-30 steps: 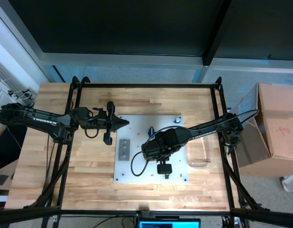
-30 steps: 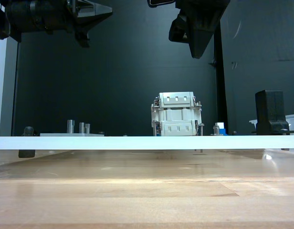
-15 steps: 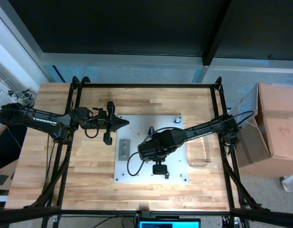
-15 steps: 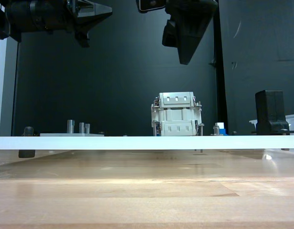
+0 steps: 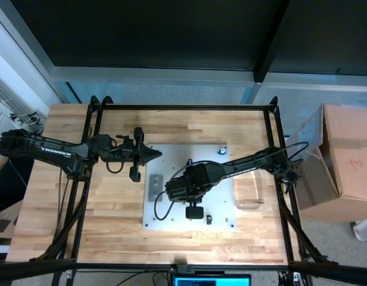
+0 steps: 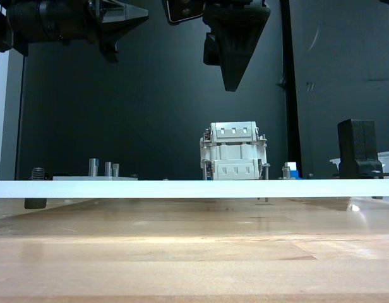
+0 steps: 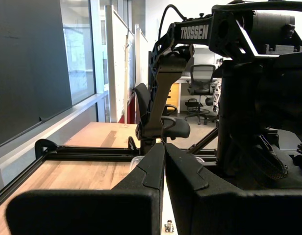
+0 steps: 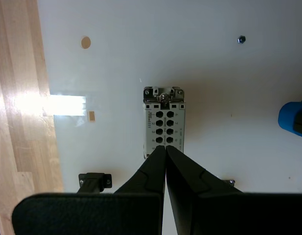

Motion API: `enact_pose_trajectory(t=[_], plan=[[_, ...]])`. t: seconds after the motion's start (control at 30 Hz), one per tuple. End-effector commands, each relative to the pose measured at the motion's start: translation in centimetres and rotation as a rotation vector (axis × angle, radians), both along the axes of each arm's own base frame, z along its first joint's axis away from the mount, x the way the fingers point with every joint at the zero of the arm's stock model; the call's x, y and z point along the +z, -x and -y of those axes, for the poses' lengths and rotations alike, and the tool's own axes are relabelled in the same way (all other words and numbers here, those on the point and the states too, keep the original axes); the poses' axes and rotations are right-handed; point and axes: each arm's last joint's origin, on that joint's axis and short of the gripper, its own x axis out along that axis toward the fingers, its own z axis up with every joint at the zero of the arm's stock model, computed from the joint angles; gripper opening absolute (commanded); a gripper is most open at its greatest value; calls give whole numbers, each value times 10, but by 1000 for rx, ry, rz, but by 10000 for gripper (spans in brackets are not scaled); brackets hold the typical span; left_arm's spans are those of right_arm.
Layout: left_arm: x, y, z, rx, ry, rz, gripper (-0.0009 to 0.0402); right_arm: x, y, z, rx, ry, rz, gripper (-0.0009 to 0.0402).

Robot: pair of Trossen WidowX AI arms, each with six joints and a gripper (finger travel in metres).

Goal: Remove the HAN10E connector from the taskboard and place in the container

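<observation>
Grey-white rectangular HAN10E connector [image 6: 233, 151] seated upright in white taskboard [image 6: 119, 188]. Right gripper [image 6: 232, 85] above connector, clear of it, fingers closed, empty. Left gripper [image 6: 143, 12] high over taskboard's far-left corner, fingers closed.

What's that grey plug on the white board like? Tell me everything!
The HAN10E connector is a grey, plastic-looking block in two tiers, standing upright in its seat on the white taskboard. Its top shows two rows of pin holes. Nothing touches it: the shut right hand hovers above; the shut left hand hangs high to its left.
</observation>
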Motion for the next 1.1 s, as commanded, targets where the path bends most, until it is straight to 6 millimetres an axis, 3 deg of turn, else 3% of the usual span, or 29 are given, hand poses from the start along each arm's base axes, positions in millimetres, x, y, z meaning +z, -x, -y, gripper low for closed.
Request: enact_pose_trajectory(t=[0.03, 0.63, 1.1], plan=[[0, 0, 0, 0, 0, 0, 0, -2, 0, 0, -1, 4, -6, 7], [0, 0, 0, 0, 0, 0, 0, -10, 0, 0, -46, 22, -10, 254], [0, 0, 0, 0, 0, 0, 0, -50, -5, -4, -33, 12, 27, 270]])
